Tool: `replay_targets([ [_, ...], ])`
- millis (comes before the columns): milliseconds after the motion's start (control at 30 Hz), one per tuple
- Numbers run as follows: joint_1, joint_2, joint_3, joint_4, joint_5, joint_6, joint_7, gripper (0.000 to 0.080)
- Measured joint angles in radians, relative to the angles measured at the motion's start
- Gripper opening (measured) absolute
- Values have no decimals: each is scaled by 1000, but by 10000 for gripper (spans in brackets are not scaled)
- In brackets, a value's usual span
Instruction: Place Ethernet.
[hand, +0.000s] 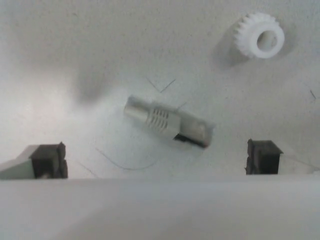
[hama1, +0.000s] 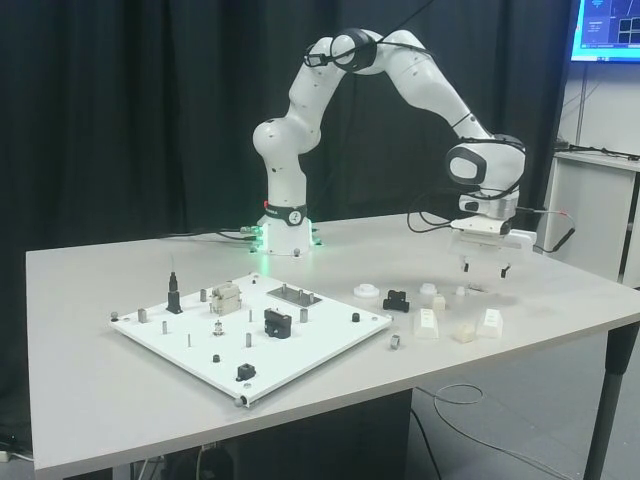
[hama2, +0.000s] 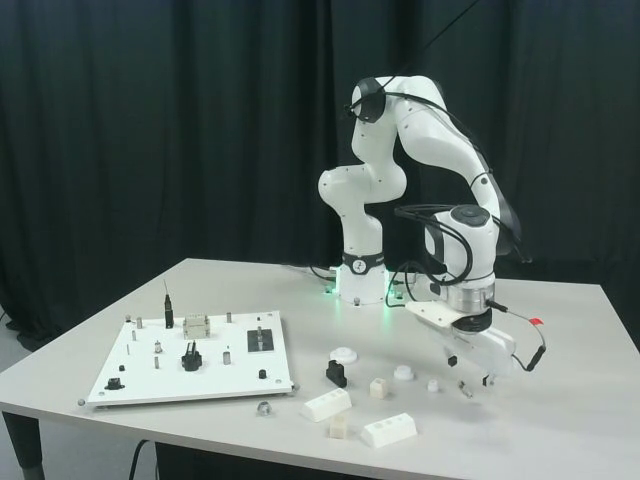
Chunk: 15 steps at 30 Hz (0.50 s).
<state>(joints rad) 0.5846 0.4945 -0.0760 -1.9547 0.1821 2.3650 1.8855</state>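
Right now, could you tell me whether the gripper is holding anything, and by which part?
Nothing is held: the gripper is open above the table, and the Ethernet plug lies free between its fingertips.

The Ethernet plug (hand: 169, 122) lies on the desk (hand: 75, 55) directly below the jaws, between the two fingertips (hand: 263, 156) and tilted across the gap. The gear (hand: 260, 36) lies on the desk beyond the plug, apart from it. The board (hama1: 330, 340) sits well apart from the jaws.

Black curtains (hama2: 150, 120) hang behind the grey table (hama2: 580, 330).
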Motion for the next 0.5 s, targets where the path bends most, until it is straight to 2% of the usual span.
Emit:
replay_targets([
  [500,0,0,-4,9,-4,-13,-6,800],
])
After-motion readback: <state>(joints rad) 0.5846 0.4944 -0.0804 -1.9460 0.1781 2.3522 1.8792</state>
